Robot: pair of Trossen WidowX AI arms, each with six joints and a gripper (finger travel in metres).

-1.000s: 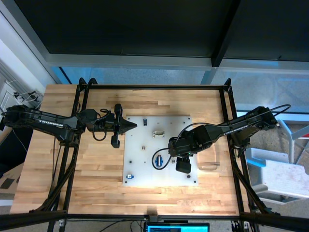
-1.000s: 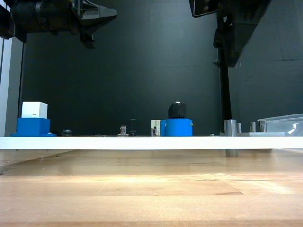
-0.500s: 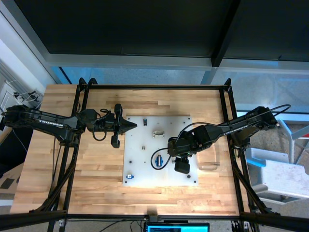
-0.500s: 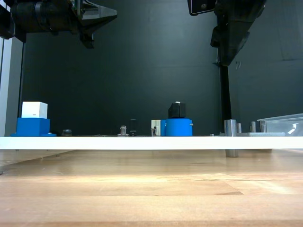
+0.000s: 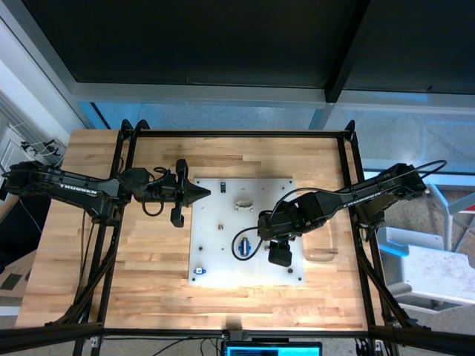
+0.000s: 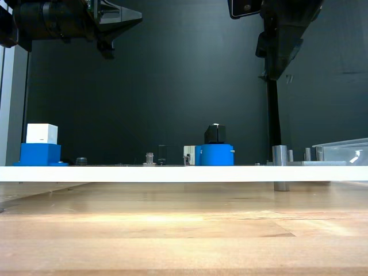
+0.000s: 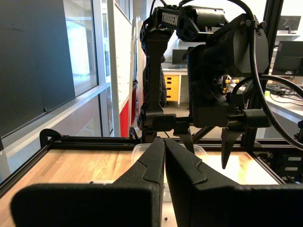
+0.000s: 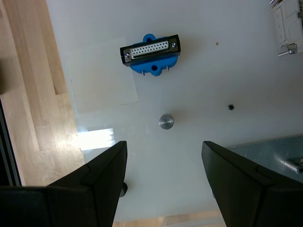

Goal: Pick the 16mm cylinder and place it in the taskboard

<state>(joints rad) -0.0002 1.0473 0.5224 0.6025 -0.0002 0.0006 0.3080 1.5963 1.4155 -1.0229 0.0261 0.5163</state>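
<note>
Your right claw [image 8: 164, 144] hangs above the right part of the white board [image 5: 223, 252], right of centre in the high view. Its two fingers [image 8: 102, 189] are spread wide and hold nothing. Below it the metal cylinder [image 8: 166, 121] stands upright on the board, clear of both fingers. In the low view you see it right of centre, with the claw well above it. A blue connector [image 8: 150, 56] and a grey metal block [image 8: 265, 151] sit near the cylinder on the board. Your left claw [image 7: 164, 142] hovers over the board's left edge, left of centre in the high view, fingers pressed together and empty. A clear tray [image 5: 323, 252] rests on the wooden table [image 5: 148, 252] at the board's right edge.
</note>
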